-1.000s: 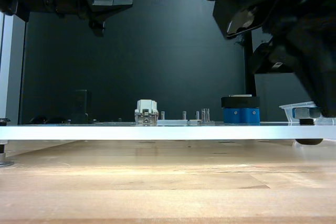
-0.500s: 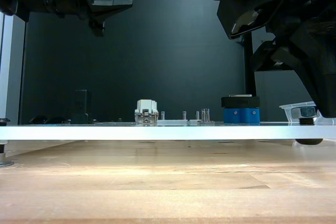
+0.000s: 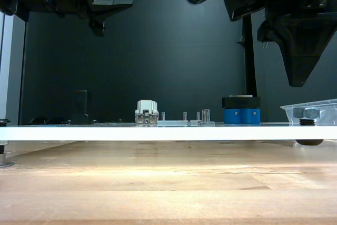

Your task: Unfasten the M12 nut and place it in the container

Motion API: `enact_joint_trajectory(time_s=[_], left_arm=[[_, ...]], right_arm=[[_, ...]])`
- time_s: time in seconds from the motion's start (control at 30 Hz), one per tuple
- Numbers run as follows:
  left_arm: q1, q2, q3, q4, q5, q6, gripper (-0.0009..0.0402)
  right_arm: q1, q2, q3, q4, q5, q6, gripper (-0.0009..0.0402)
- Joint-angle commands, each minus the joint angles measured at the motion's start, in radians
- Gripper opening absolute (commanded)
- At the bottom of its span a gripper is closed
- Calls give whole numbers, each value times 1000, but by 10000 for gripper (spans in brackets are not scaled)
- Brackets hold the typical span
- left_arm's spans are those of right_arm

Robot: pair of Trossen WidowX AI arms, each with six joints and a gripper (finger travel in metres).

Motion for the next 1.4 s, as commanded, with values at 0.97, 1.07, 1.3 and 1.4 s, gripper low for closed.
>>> enact_joint_trajectory(time_s=[0.97,1.07,1.3,1.4], left_arm=[[0,0,0,-2,0,0,0],[0,0,0,-1,0,0,0],[0,0,0,-2,0,0,0],[0,0,0,-1,0,0,0]], right_arm=[[5,98,58,166,-145,681,178],[4,110,58,174,-132,704,221],[4,140,47,198,-127,726,248],[4,140,38,199,-127,733,235]])
